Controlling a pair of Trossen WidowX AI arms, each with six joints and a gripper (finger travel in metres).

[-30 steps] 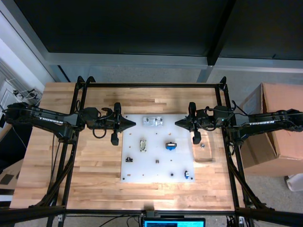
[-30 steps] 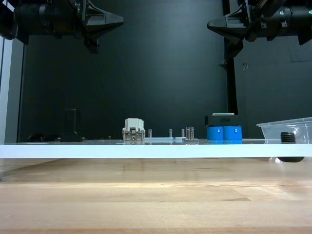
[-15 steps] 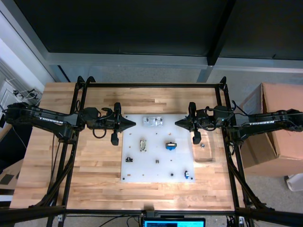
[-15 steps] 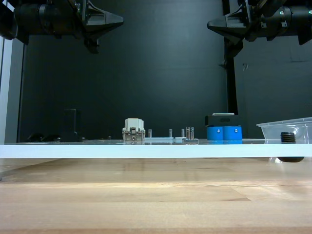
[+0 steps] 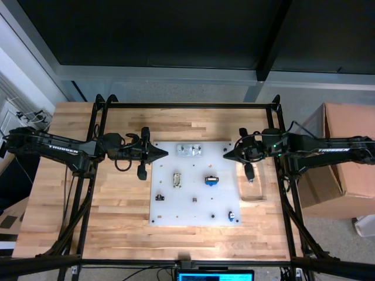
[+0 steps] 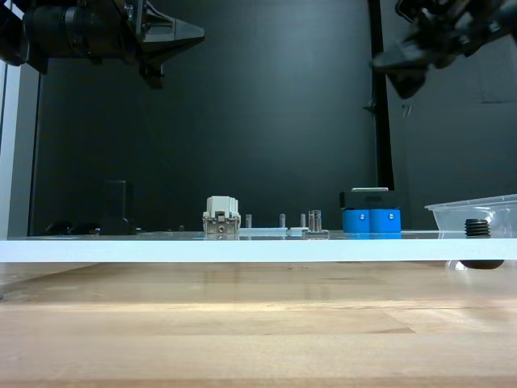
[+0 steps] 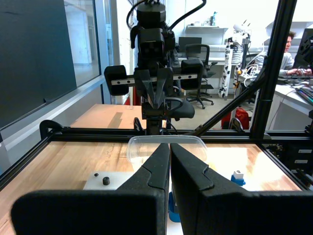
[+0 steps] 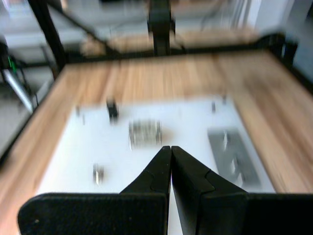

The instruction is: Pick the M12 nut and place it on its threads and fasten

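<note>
Lying free in the clear tray (image 5: 258, 188) off the white board's (image 5: 170, 213) right edge: M12 nut (image 5: 251, 181), one, small, silver. It shows only as a pale speck in the high view.

Seat: black ribbed stud (image 6: 478, 228), bare to the top, so the nut is not on its stud.

Handling, by estimate: light, rigid metal, smooth-faced, apt to skid or roll on the tray floor, not fragile. Best taken across two opposite flats, bore upright, so it comes down square on the threads; cross-threading is the likely fault.

Right gripper (image 5: 225, 155): high over the board's far right side, fingers pressed together, nothing between them. It would have to spread before any pick.

Left gripper (image 5: 166, 153): high over the board's far left edge, fingers likewise closed on nothing.
</note>
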